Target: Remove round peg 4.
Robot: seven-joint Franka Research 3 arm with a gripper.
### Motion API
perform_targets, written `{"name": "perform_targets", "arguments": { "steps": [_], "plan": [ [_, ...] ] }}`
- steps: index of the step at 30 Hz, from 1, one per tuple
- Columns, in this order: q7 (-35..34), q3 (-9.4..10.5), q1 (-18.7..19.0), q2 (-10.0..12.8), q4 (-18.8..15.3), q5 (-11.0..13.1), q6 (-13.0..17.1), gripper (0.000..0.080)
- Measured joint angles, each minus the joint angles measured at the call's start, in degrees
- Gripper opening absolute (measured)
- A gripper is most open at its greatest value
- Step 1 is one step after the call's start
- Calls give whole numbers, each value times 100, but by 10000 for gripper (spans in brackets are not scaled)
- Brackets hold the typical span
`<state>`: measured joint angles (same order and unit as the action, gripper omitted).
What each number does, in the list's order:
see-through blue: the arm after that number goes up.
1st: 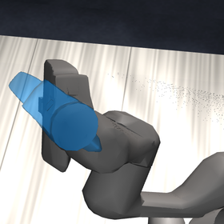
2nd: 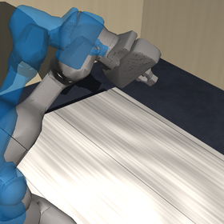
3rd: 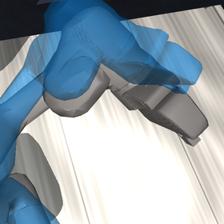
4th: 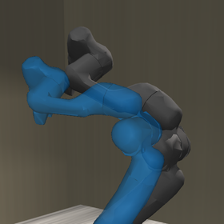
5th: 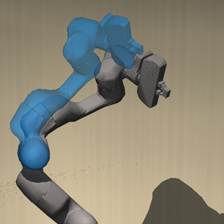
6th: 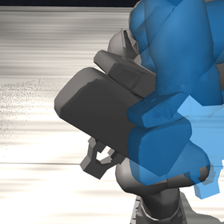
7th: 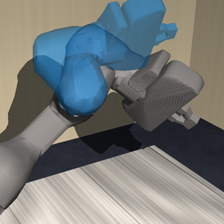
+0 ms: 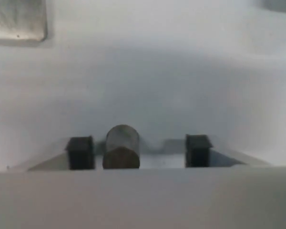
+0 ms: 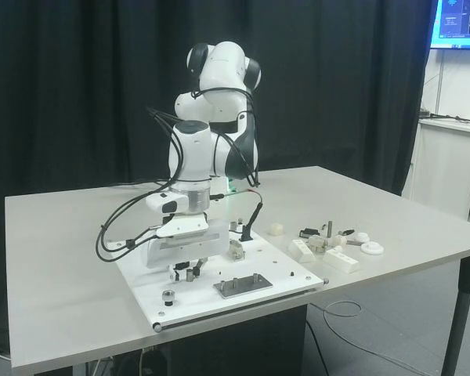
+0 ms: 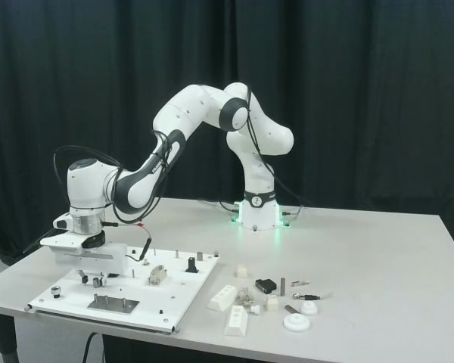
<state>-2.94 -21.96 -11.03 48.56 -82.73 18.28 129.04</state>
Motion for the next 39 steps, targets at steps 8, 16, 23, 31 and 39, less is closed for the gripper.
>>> {"name": "perform_targets", "arguments": {
  "steps": [8,16,23,31,39],
  "plan": [
    [2,-6,44,-13,7,5,-135,178],
    [2,-15,55,-17,7,5,-147,151],
    [2,-15,55,-22,7,6,-153,151],
    [2,-21,55,-47,19,6,-191,151],
    [3,-49,55,-172,26,6,-335,152]
  ]
}}
